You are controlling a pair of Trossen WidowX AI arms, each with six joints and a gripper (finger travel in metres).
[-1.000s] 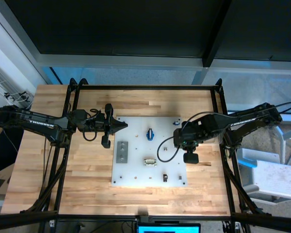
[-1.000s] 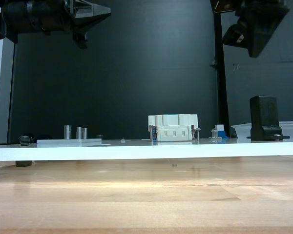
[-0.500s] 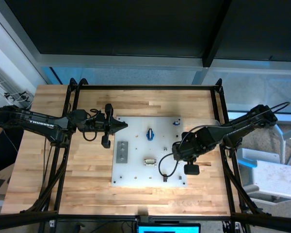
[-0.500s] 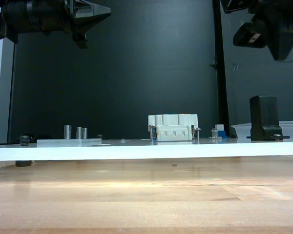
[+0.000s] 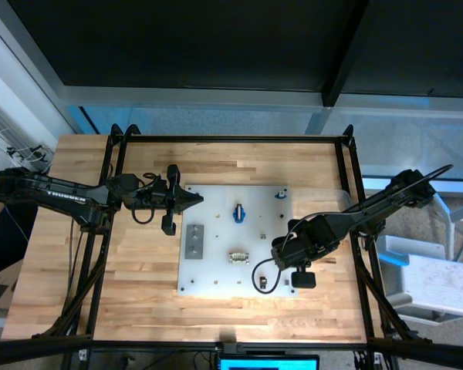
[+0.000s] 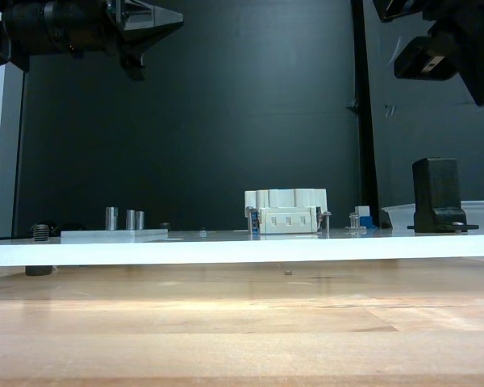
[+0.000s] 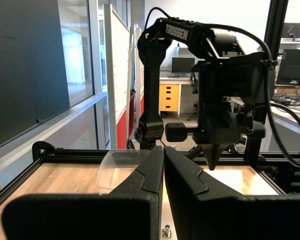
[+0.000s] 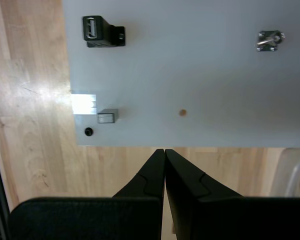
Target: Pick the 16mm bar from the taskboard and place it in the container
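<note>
The white taskboard (image 5: pixel 216 270) lies mid-table, also seen in the right wrist view (image 8: pixel 200 75). Its grey block (image 5: pixel 194 240) holds three short metal bars (image 6: pixel 130 218) standing upright; I cannot tell which is the 16mm bar. The clear container (image 7: pixel 121 168) stands off the board's far right side, its edge in the low view (image 6: pixel 468 211). My left gripper (image 5: pixel 197 199) hovers shut and empty at the board's far left corner, high up (image 6: pixel 161 18). My right gripper (image 5: pixel 288 253) hangs shut and empty over the board's right edge (image 8: pixel 164 150).
On the board stand a blue knob (image 5: pixel 238 213), a white connector (image 6: pixel 286 211), a black socket (image 8: pixel 102 31) and a tall black part (image 6: pixel 437 196). A black metal frame (image 5: pixel 353 231) borders the table, its rails running along both sides.
My right arm has swung toward the near edge along the board's right side, still shut. The left arm has not moved.
</note>
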